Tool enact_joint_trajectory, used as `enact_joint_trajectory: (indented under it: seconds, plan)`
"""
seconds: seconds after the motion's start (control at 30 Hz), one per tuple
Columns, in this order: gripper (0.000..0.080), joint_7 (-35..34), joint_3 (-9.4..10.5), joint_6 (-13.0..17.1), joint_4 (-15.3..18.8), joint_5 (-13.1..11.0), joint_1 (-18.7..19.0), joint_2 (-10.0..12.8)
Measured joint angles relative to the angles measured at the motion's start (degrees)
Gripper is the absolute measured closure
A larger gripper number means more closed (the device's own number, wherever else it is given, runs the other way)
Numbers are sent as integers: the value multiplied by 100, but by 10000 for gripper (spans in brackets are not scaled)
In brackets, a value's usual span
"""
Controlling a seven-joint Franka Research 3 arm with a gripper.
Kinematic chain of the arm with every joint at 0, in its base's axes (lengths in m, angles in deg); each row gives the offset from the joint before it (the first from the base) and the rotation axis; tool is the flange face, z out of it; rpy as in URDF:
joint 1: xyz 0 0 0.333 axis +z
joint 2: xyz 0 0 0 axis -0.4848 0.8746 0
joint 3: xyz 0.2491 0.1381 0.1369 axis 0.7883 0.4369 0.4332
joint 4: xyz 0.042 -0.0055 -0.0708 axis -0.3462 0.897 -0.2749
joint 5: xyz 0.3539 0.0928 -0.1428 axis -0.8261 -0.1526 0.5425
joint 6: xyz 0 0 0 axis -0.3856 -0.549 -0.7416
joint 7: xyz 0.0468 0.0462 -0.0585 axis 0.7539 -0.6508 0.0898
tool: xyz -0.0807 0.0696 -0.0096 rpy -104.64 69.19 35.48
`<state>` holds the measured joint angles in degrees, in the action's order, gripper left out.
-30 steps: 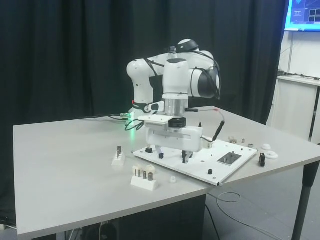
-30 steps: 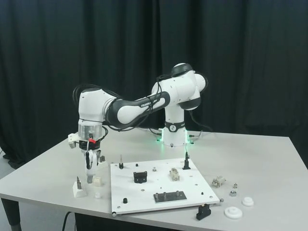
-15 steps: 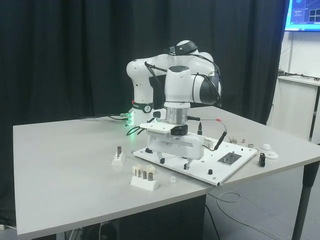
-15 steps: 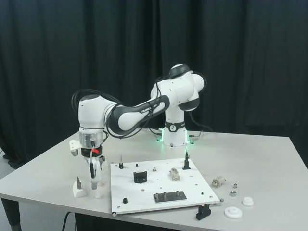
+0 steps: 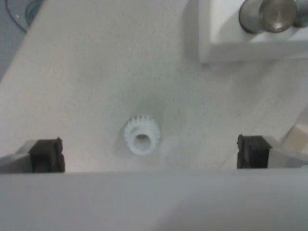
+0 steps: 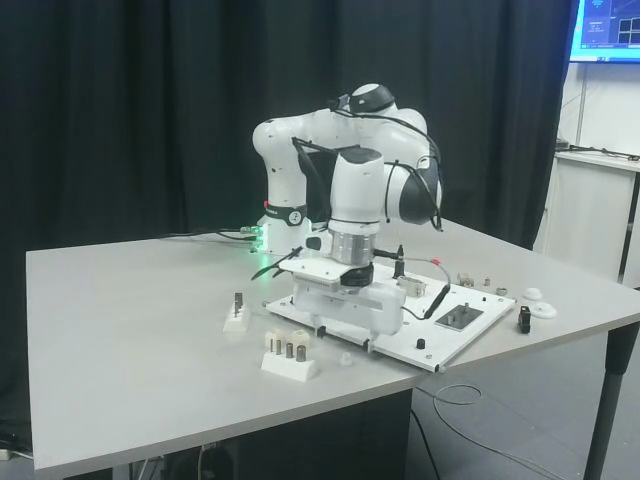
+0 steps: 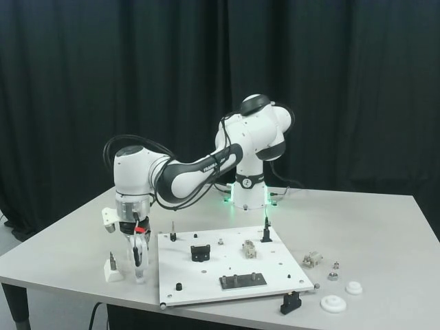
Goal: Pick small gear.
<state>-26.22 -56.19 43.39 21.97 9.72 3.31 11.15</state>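
Small gear (image 5: pixel 141 136): it lies flat on the grey table (image 6: pixel 130 300), near the front edge, just beside the white board (image 6: pixel 440 335) and near a white block with metal pins (image 5: pixel 250 33).
End effector (image 5: pixel 149 153): released, fingers wide apart, low over the table.
Relation: the gear sits between the two black pads (image 5: pixel 47 155), a little nearer to one of them (it touches neither).
Look of gear: white, toothed rim, a round hole in the middle that points up.
Next move, my judgement: go straight down and close.
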Motion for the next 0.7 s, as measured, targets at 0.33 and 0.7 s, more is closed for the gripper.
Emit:
enact_joint_trajectory:
  seconds: [0.33, 0.7]
  plan:
    - [3, 8, 184, 116, -1, 0, -75, 0]
    - [3, 94, 305, 177, -1, 7, -106, 0]
